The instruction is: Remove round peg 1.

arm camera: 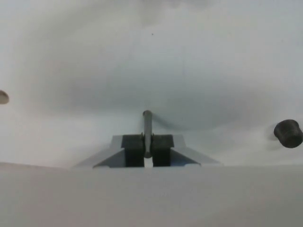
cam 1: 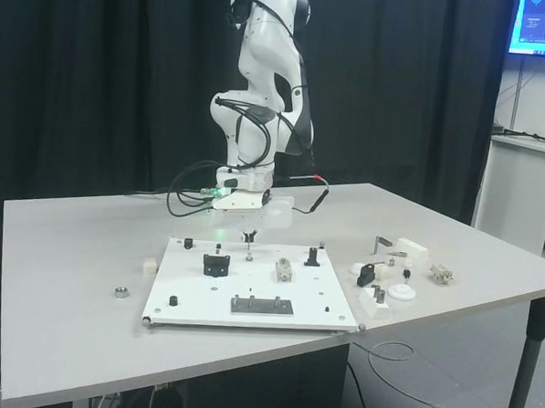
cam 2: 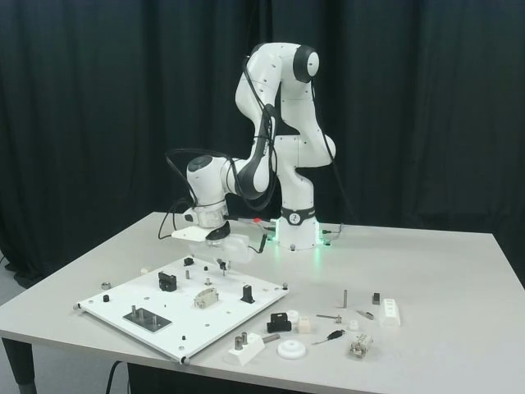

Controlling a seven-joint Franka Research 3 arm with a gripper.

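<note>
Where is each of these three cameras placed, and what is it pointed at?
Wrist view: rides on the arm, looking down past the gripper, shut on a thin peg, at the white board.
First room view: stands across the table, facing the arm head-on, board in front.
Second room view: stands off to one side, seeing the whole arm sideways, base included.
Both room views share arm, board, grey table and loose parts.

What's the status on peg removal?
Gripper shut on peg. Peg held above white board. Nothing blocking.
</note>
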